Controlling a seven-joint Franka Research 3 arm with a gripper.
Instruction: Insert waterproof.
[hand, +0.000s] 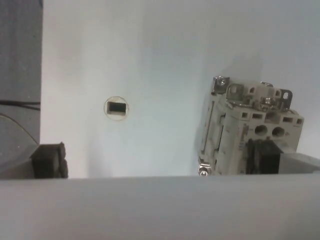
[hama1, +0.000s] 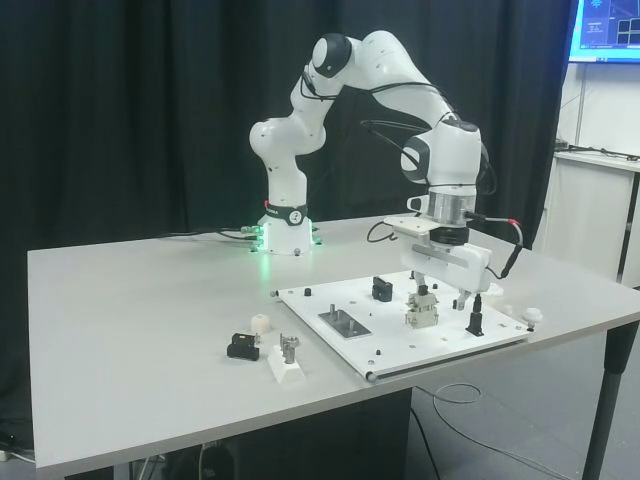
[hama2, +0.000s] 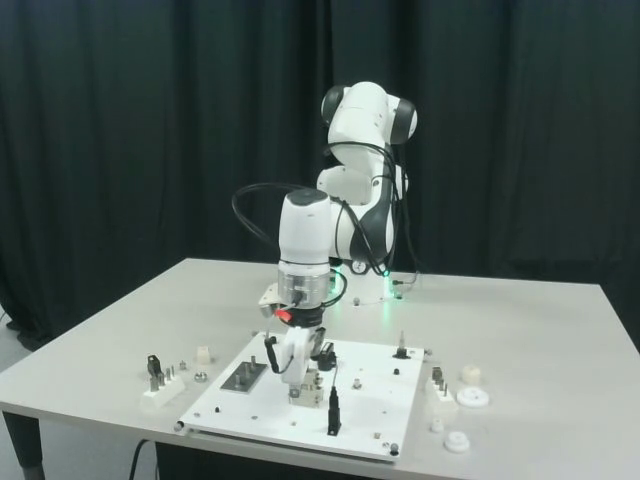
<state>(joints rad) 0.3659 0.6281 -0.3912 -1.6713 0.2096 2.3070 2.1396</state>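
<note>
A pale grey connector block (hand: 250, 131) with metal clips and two round sockets stands on the white board (hand: 150, 60). In the first room view the connector block (hama1: 422, 308) sits directly under my gripper (hama1: 437, 288). My gripper (hand: 156, 159) is open and holds nothing. One black fingertip (hand: 262, 156) is right against the block's side and the other fingertip (hand: 50, 160) hangs far from it, near the board's edge. A slim black upright plug (hama1: 474, 318) stands on the board beside the block, also seen as the plug (hama2: 332, 410) near the front edge. My gripper (hama2: 292, 365) hovers low over the block (hama2: 305, 385).
The board has a small rectangular slot (hand: 116, 107), a grey metal plate (hama1: 343, 322) and a black part (hama1: 381, 289). Off the board lie a black piece (hama1: 240, 346), a small white piece (hama1: 259, 323), a white holder (hama1: 287, 362) and white round parts (hama2: 470, 397).
</note>
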